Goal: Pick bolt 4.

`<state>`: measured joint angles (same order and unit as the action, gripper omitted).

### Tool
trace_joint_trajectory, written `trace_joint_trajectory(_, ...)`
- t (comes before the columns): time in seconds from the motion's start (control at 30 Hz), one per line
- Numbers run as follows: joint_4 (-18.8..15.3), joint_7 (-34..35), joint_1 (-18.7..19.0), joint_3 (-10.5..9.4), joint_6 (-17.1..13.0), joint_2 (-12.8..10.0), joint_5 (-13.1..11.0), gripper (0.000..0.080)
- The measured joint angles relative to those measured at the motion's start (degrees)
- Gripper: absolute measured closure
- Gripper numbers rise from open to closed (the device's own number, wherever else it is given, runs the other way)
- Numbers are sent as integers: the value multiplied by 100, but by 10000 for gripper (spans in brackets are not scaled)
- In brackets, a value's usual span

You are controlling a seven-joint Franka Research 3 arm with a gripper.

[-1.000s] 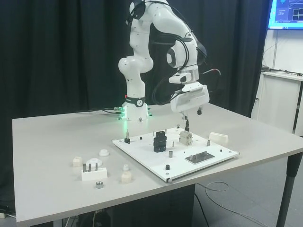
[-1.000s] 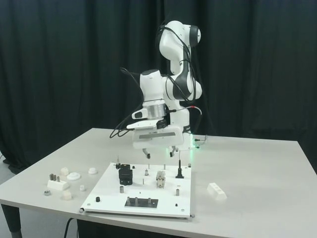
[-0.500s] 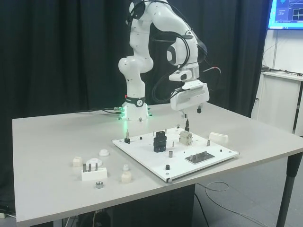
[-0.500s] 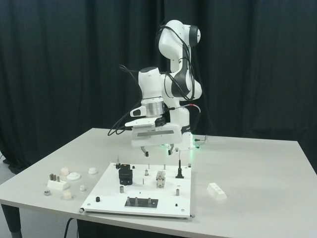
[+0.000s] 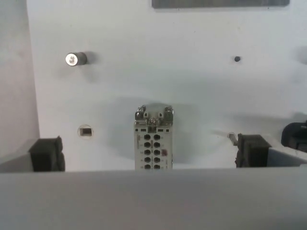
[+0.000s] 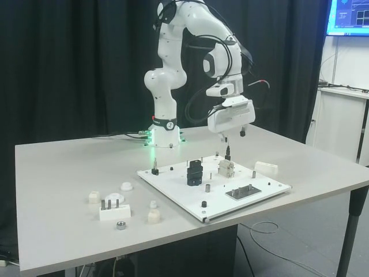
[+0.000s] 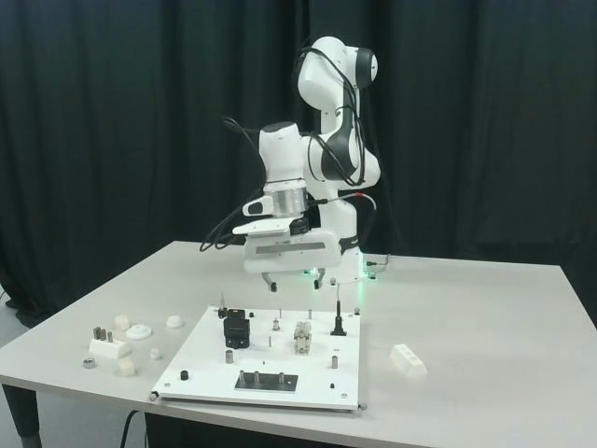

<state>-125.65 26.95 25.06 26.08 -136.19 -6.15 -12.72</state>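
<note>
Fingers (image 5: 46, 154) of the gripper (image 7: 296, 278) stood apart, empty, high above the white board (image 6: 173, 179); with several similar bolts there, descent risked the wrong one.

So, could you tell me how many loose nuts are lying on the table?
1. The nut lies on the grey table, close beside the white block holding upright pins. Smaller ones could be hidden behind other parts.

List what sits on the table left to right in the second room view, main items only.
White block with pegs → white disc → small white cap → black part on the white board → connector block → black stand → white block.
</note>
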Motion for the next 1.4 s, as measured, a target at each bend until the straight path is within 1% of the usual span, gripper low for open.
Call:
trace_joint_trajectory(0.13, 31, 0, -3, 15, 28, -3, 17, 3)
trace_joint_trajectory(0.3, 97, 7, -4, 81, 28, -25, 101, 3)
trace_joint_trajectory(0.47, 242, 7, -17, 209, 11, -100, 217, 3)
trace_joint_trajectory(0.6, 420, -5, -69, 325, 2, -205, 310, 3)
trace_joint_trajectory(0.7, 578, -76, -134, 399, -1, -308, 356, 3)
trace_joint_trajectory(0.83, 821, -309, -269, 471, -2, -485, 360, 3)
trace_joint_trajectory(1.07, 1275, -742, -602, 486, 7, -857, 338, 3)
trace_joint_trajectory(1.2, 1521, -1102, -786, 484, 55, -1074, 259, 3)
trace_joint_trajectory(1.4, 1898, -1691, -1059, 482, 181, -1392, 19, 3)
